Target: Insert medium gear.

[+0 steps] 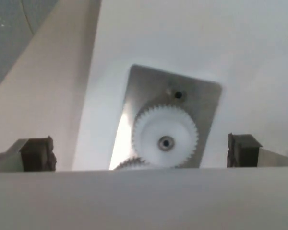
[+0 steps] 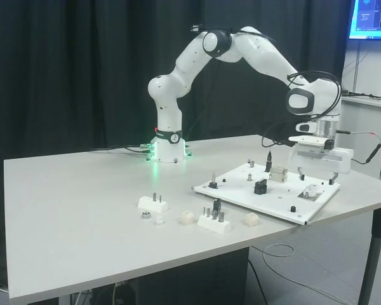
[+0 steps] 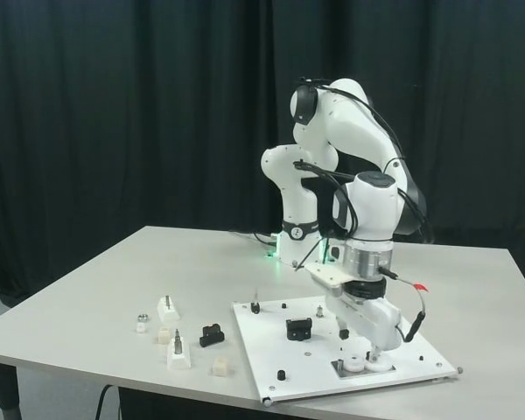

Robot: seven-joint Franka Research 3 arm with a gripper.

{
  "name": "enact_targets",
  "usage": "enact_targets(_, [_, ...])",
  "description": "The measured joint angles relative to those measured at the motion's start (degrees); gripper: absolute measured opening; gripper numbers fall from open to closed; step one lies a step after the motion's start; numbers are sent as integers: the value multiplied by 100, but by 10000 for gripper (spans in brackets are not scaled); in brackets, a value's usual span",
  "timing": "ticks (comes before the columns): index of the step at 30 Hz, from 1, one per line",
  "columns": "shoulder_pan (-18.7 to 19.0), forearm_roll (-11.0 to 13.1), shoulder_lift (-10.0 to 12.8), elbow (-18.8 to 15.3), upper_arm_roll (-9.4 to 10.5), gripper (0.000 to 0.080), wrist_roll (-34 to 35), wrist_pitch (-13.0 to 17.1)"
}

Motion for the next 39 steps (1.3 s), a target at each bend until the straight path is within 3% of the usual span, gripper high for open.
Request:
enact_targets(17, [31, 156, 274, 45, 18, 800, 5, 515])
enact_targets(39, [41, 202, 415, 170, 19, 800, 5, 585])
